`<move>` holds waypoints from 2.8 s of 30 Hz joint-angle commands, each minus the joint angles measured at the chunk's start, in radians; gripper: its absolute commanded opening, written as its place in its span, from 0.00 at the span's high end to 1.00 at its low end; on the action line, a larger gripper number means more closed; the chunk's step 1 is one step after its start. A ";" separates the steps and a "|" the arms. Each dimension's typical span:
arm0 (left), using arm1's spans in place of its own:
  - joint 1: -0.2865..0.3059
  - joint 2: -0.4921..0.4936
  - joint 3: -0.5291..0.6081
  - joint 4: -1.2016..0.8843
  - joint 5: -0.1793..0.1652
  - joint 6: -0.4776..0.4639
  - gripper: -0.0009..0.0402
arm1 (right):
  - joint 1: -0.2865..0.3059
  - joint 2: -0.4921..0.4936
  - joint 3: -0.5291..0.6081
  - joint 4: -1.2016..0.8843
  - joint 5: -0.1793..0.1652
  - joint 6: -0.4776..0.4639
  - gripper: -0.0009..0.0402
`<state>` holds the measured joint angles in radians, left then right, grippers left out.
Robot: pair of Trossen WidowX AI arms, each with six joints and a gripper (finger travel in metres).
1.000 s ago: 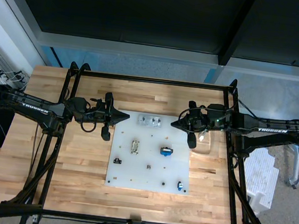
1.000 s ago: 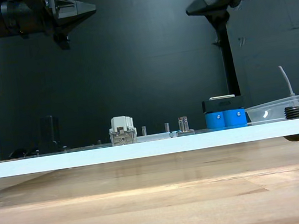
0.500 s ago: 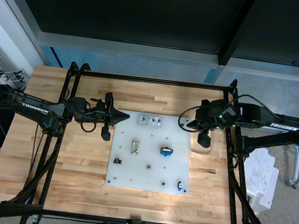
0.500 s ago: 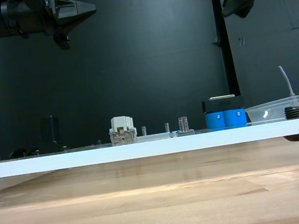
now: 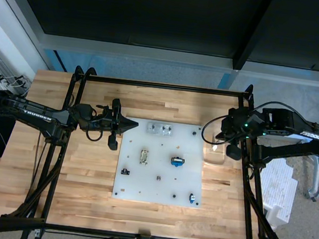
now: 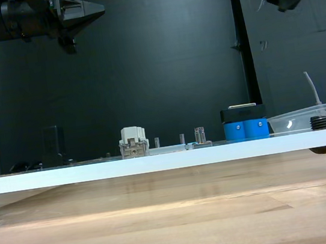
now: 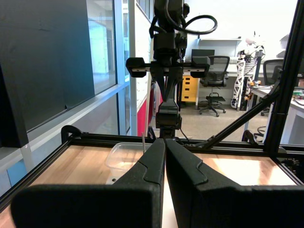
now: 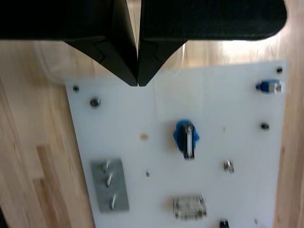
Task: Pick the RJ45 connector and install on taskboard
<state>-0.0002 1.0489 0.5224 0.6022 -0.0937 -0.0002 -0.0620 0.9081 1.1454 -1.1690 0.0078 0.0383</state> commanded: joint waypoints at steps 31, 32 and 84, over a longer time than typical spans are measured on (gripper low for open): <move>0.000 0.000 0.000 0.000 0.000 0.000 0.98 | -0.308 0.058 -0.032 -0.212 0.002 -0.299 0.70; 0.000 0.000 0.000 0.000 0.000 0.000 0.98 | -0.309 0.064 -0.032 -0.212 0.002 -0.305 0.68; 0.000 0.000 0.000 0.000 0.000 0.000 0.98 | -0.335 0.150 -0.408 0.126 -0.027 -0.407 0.45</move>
<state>-0.0002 1.0489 0.5228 0.6022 -0.0937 -0.0002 -0.3931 1.0512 0.7364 -1.0515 -0.0193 -0.3637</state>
